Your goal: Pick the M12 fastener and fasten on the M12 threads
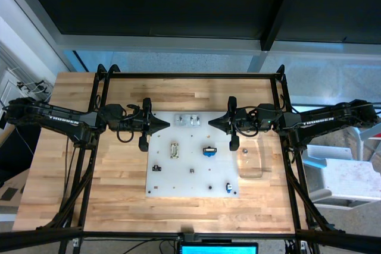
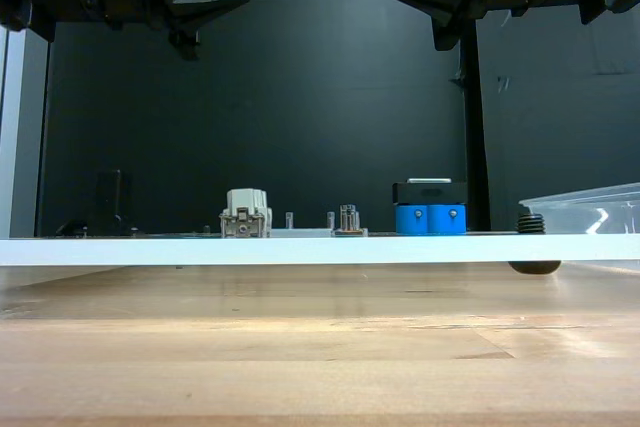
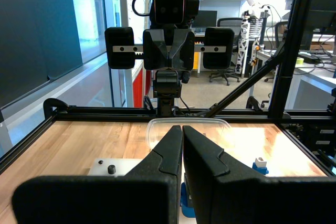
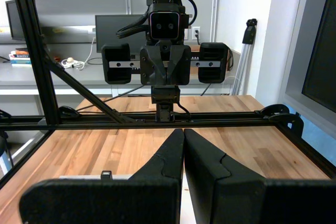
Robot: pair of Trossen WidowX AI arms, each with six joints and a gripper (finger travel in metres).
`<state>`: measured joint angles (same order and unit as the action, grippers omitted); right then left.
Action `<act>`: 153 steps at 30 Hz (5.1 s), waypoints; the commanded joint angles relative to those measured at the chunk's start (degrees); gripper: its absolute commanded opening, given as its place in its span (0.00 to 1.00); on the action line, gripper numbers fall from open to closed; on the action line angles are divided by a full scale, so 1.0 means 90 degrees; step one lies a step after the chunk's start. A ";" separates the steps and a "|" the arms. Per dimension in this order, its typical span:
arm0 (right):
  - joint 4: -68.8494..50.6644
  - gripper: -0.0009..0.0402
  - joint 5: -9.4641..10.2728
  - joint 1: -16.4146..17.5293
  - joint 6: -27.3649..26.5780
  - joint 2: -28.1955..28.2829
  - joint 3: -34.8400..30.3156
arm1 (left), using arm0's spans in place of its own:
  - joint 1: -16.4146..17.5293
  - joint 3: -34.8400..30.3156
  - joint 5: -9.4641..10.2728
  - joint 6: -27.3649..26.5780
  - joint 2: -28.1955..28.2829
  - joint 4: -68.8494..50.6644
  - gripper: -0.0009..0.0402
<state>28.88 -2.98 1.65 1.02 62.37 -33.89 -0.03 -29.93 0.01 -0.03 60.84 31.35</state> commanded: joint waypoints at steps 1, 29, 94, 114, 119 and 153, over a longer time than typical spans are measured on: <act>0.0010 0.02 -0.0051 0.0000 -0.0027 0.0000 0.0000 | 0.0002 -0.0002 0.0000 0.0000 0.0002 0.0002 0.02; -0.5627 0.02 0.0221 0.0034 -0.0641 0.0012 -0.2161 | 0.0005 -0.0002 0.0002 0.0000 0.0002 0.0002 0.02; -1.0562 0.33 0.0112 0.0865 -0.5163 0.1804 -0.2540 | 0.0002 -0.0002 0.0002 0.0000 0.0002 0.0002 0.02; -0.9704 0.36 0.0114 0.1027 -0.5153 0.1977 -0.1817 | 0.0005 -0.0002 0.0002 0.0000 0.0002 0.0002 0.02; -0.9527 0.36 0.0109 0.1039 -0.5156 0.1977 -0.1644 | 0.0002 -0.0002 0.0002 0.0000 0.0002 0.0002 0.02; -0.8609 0.36 0.0104 0.1039 -0.5163 0.2392 -0.1122 | 0.0002 -0.0002 0.0000 0.0000 0.0002 0.0002 0.02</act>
<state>-48.71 -2.07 11.00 -45.50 83.94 -44.12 -0.01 -29.95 0.03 -0.05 60.86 31.35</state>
